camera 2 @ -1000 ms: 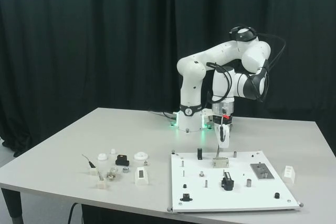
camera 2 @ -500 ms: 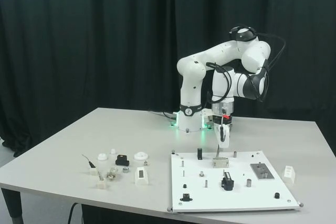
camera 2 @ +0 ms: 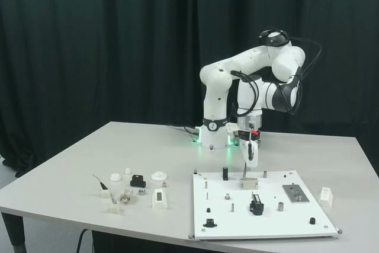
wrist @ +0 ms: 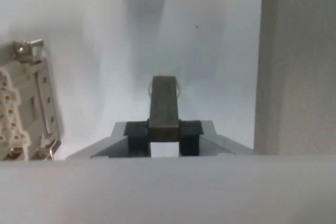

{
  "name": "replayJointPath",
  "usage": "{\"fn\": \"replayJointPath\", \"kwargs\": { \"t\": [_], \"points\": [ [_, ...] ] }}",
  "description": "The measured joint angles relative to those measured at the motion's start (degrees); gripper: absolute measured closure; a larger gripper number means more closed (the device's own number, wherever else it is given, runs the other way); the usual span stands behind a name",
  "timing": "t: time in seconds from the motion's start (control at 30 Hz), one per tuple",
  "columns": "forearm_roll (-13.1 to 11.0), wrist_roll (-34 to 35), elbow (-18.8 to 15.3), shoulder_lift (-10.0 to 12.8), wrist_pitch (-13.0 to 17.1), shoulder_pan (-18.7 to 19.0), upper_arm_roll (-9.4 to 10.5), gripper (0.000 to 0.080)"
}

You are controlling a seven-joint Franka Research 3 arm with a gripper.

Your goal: Insert square peg 3.

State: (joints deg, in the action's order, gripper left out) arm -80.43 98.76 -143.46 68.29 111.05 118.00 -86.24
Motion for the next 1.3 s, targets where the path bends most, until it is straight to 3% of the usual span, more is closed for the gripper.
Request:
{"fn": "replayJointPath", "kwargs": {
  "t": [1.3],
  "points": [
    [-1.39,0.25,-0.15,-0.72,-0.7,-0.73,-0.15,0.0691]
  ]
}}
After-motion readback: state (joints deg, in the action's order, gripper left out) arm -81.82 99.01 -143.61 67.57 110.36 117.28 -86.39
